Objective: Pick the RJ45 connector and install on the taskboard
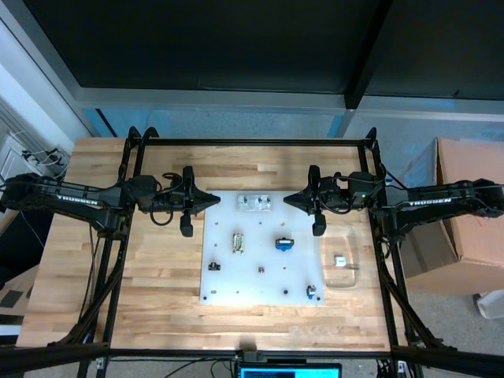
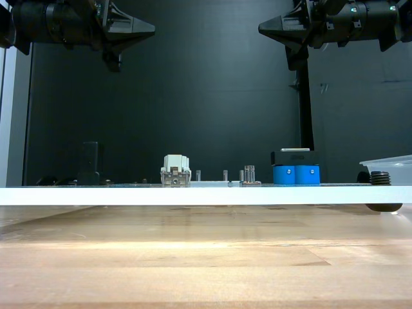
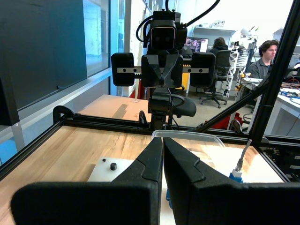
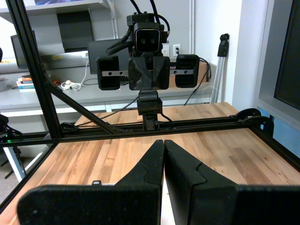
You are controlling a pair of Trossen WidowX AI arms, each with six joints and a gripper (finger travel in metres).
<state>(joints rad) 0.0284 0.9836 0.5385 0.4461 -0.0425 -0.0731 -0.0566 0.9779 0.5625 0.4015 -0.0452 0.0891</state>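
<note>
Wood table (image 2: 206, 257) fills the near edge of the low view, w/ the white board (image 2: 206, 194) lying flat on it just behind. On the board from that angle: a pale grey-white socket (image 2: 176, 174), some small metal posts, and a blue block (image 2: 296, 174) w/ a dark top.

RJ45 connector (image 3: 240, 161): the left wrist view shows a grey boot standing up, slightly tilted, out of the small blue jack (image 3: 236, 176), so it sits in the jack, free of both claws. In the high view a grey piece covers the jack's top at the board's near right corner. How deep it sits I can't tell.

Clear tray (image 1: 352, 276) lies on the table just right of the board, w/ only the white block (image 1: 340, 260) in it.

Left gripper (image 1: 217, 201) hangs high over the board's far left corner, pointing inward. Its fingers (image 3: 145, 161) are pressed together, nothing btwn them.

Right gripper (image 1: 285, 199) mirrors it, high over the board's far right part and well apart from the jack. Its fingers (image 4: 150, 164) are also clenched together on nothing. The two tips face each other across the board's far edge w/ a gap btwn them.
</note>
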